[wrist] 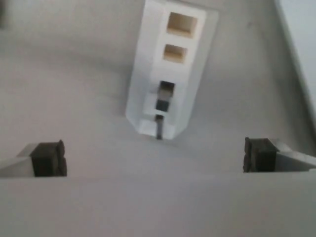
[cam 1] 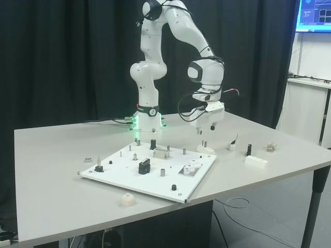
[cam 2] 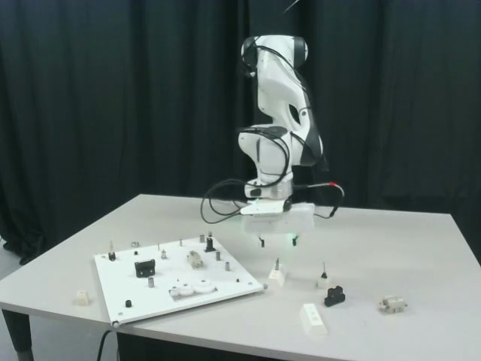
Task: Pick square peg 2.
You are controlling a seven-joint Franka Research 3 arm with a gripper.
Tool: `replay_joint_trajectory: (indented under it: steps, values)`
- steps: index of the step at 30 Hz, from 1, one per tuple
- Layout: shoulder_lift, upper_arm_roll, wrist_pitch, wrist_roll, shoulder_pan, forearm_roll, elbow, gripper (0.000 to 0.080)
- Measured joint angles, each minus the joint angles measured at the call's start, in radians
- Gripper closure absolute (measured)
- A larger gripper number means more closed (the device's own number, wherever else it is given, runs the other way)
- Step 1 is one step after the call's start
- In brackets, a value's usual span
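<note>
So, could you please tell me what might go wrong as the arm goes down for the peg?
1. The peg holder lies skewed to the open gripper, so the jaws could catch the block's walls instead of the peg.
2. The pegs stand close together in one row; the jaws may grip or knock the wrong one.
3. The holder sits loose on the table and could slide or tip.

White holder (wrist: 165,69), grey table (wrist: 64,89)
</note>
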Motion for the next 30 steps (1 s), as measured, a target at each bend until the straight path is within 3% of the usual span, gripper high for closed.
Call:
replay_joint_trajectory:
  steps: [8,30]
  values:
    - [0.048,0.004,0.061,0.092,0.029,0.000,0.000,0.0003]
    - [0.149,0.005,0.168,0.096,0.031,0.000,0.000,0.0003]
